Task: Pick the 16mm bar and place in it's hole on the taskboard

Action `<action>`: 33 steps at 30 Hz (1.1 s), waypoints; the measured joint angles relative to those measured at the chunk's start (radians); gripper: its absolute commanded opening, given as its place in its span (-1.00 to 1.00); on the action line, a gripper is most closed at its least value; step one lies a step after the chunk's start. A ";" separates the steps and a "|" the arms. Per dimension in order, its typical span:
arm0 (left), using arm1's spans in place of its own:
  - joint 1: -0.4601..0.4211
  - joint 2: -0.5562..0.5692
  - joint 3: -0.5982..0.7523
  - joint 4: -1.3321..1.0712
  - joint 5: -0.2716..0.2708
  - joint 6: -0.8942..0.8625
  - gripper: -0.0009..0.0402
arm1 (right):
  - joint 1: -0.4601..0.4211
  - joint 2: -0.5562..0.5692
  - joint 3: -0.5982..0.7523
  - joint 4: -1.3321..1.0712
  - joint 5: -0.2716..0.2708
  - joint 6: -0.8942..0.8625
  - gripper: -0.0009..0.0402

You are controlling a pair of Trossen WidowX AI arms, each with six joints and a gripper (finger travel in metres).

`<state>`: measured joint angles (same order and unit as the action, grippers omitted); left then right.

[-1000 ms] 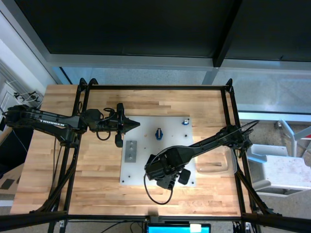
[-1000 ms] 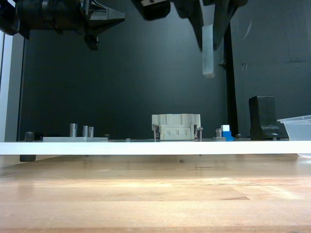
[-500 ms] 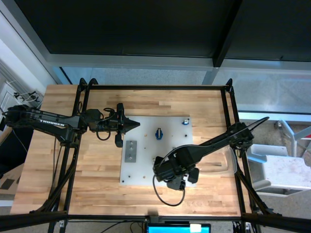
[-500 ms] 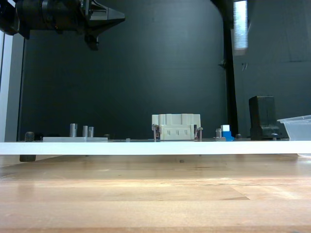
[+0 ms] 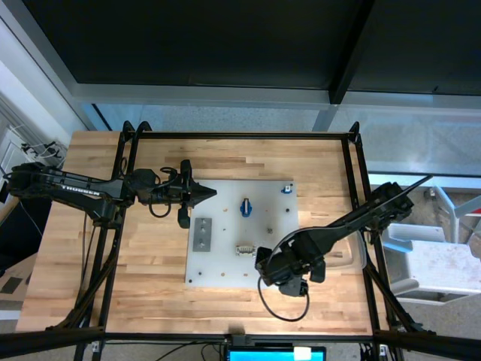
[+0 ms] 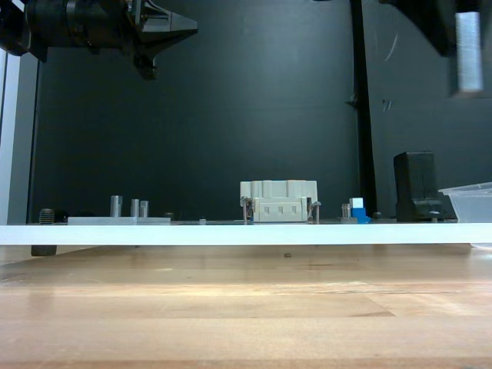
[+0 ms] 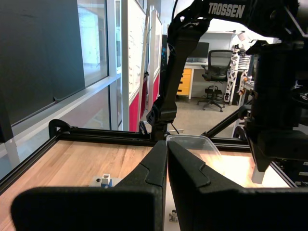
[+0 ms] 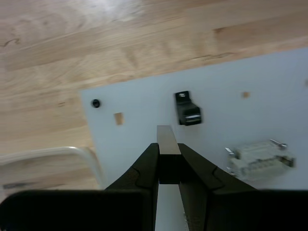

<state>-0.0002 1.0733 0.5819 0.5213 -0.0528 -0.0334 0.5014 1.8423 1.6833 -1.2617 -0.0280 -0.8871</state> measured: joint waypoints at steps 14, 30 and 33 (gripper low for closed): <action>0.000 0.000 0.000 0.000 0.000 0.000 -0.96 | 0.048 -0.082 -0.178 0.097 0.000 -0.047 -0.96; 0.000 0.000 0.000 0.000 0.000 0.000 -0.96 | 0.060 -0.082 -0.302 0.219 0.000 -0.074 -0.96; 0.000 0.000 0.000 0.000 0.000 0.000 -0.96 | 0.061 -0.082 -0.328 0.243 0.000 -0.074 -0.96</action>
